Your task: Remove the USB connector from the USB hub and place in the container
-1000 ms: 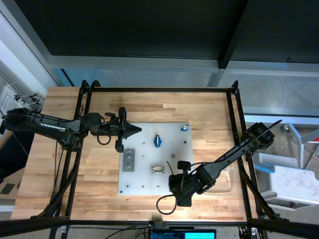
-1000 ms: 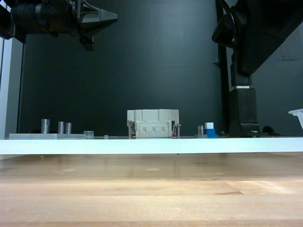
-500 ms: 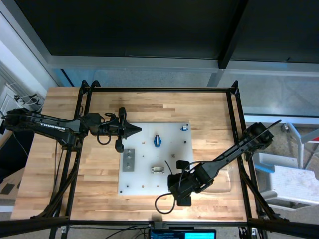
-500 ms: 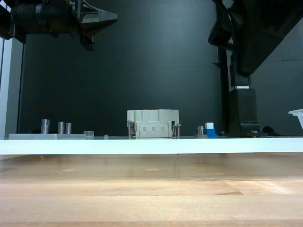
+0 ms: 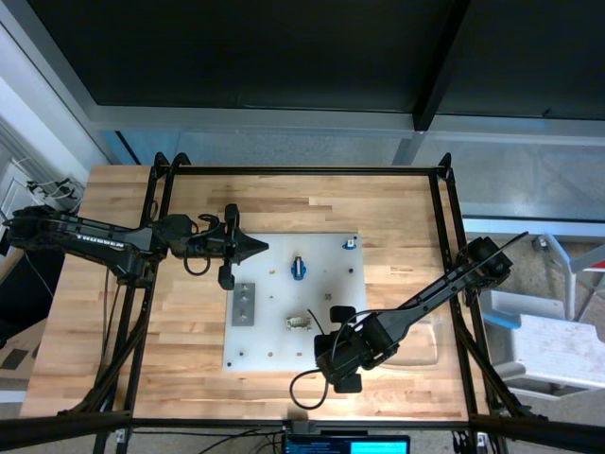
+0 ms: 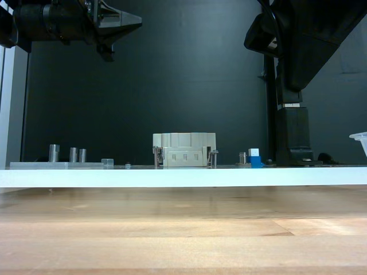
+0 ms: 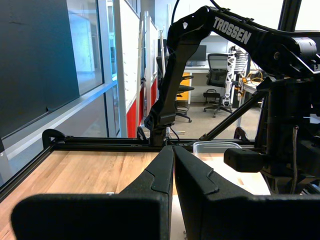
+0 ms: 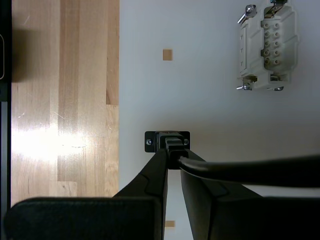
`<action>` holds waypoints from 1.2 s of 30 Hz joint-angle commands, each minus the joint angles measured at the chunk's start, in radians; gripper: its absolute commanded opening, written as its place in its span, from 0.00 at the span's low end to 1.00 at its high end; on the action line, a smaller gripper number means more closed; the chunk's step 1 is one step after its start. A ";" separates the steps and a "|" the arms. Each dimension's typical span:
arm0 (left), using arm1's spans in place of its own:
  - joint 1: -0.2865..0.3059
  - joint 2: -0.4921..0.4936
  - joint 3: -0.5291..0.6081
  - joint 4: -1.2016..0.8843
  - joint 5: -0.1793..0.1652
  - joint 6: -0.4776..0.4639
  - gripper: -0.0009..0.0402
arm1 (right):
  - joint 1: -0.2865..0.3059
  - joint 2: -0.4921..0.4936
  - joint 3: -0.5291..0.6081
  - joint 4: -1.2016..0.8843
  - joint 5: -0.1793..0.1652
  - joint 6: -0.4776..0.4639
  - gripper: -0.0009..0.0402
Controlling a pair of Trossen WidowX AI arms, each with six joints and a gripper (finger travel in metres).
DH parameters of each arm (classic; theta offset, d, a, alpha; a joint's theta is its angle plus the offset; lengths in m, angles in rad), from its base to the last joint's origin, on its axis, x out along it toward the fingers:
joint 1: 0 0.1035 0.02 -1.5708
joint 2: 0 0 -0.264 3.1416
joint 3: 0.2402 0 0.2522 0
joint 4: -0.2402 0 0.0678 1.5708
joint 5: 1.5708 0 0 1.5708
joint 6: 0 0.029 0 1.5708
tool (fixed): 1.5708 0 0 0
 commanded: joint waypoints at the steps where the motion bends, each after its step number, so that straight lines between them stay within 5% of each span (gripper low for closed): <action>1: 0.000 0.000 0.000 0.000 0.000 0.000 0.02 | 0.007 -0.006 -0.005 0.011 0.040 0.013 0.02; 21: 0.000 0.000 0.000 0.000 0.000 0.000 0.02 | 0.076 -0.140 -0.204 0.182 0.153 0.110 0.02; 36: 0.000 0.000 0.000 0.000 0.000 0.000 0.02 | 0.064 -0.121 -0.162 0.125 0.079 0.055 0.02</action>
